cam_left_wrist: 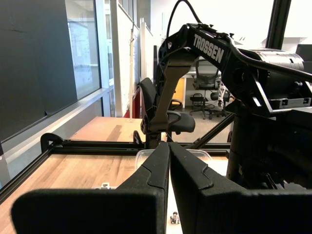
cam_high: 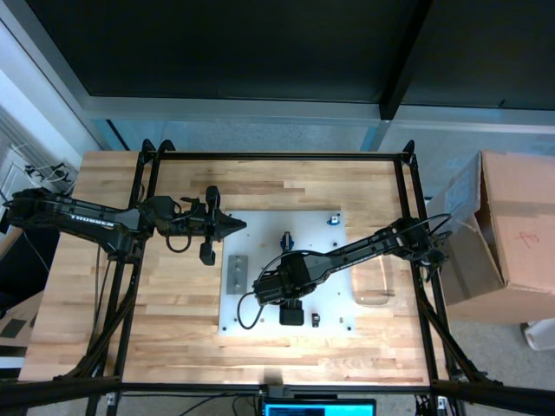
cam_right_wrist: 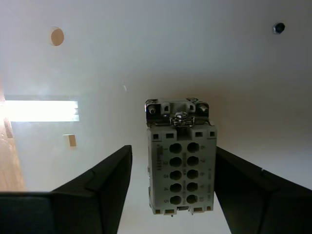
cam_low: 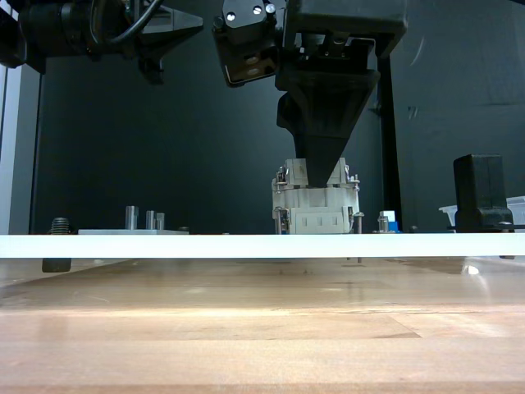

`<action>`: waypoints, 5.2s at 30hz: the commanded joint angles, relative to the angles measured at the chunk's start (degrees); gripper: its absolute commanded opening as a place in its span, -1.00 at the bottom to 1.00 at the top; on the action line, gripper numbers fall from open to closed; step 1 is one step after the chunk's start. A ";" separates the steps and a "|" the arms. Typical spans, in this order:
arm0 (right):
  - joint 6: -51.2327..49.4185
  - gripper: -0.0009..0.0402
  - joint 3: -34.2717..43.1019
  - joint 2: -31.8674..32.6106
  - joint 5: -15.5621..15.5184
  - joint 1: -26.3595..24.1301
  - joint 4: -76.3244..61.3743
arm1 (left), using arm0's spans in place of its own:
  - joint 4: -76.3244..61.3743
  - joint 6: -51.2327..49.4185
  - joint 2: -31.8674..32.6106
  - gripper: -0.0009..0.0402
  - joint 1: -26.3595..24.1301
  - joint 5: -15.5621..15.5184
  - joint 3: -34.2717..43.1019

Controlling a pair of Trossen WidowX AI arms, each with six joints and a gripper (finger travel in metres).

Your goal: Remove the HAN10E connector from the taskboard and place in the container

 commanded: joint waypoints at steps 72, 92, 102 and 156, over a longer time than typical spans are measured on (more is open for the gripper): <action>-1.03 -0.89 -30.42 -34.29 0.46 1.31 -2.62 | 0.00 0.00 0.02 -0.96 0.00 0.00 0.00; 0.20 -0.86 -53.77 -50.58 0.42 5.11 3.13 | 0.00 0.00 0.00 -0.96 0.00 0.00 0.00; 2.95 -0.70 -62.90 -50.60 0.39 5.97 12.15 | 0.00 0.00 0.00 -0.96 0.00 0.00 0.00; -9.57 -0.10 -56.68 -62.18 3.87 -8.59 40.17 | 0.00 0.00 0.02 -0.96 0.00 0.00 0.00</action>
